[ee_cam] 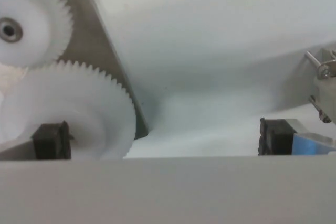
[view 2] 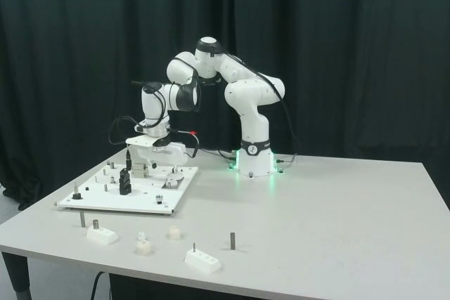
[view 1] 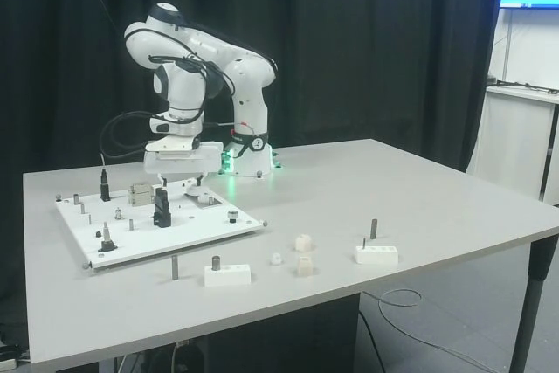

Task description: Insert large gear.

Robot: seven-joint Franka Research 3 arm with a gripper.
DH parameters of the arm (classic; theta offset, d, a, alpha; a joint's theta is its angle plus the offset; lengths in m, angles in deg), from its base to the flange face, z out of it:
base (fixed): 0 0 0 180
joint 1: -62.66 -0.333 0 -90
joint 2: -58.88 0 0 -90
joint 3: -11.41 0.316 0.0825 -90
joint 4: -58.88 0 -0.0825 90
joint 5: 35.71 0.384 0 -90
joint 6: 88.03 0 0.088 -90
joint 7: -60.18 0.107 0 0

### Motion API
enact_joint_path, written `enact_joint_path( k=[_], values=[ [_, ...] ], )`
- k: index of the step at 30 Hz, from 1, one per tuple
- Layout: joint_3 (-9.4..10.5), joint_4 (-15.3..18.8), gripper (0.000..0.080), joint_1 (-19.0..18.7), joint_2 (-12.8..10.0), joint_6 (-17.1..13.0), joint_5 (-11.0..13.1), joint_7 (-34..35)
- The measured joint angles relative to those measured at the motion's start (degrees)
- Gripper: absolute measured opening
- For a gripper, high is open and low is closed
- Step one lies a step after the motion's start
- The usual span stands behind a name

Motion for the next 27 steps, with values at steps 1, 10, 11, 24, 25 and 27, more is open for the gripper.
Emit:
enact_joint_path(
  k=[1,10,11,24,25,27],
  values=[
    [-0.02,0.0,0.0800,0.0,0.0,0.0,0.0,0.0],
    [-0.43,-0.1,0.0800,0.0,0.0,-0.5,-0.1,-0.5],
    [-0.54,-0.1,0.0800,0.0,0.0,-0.6,-0.2,-0.6],
    [-1.75,-0.2,0.0800,0.3,0.0,-1.8,-0.7,-2.0],
    [-1.81,-0.2,0.0800,0.3,0.0,-1.9,-0.7,-2.1],
    [-1.92,-0.2,0.0800,0.4,0.0,-2.1,-0.7,-2.3]
  ],
)
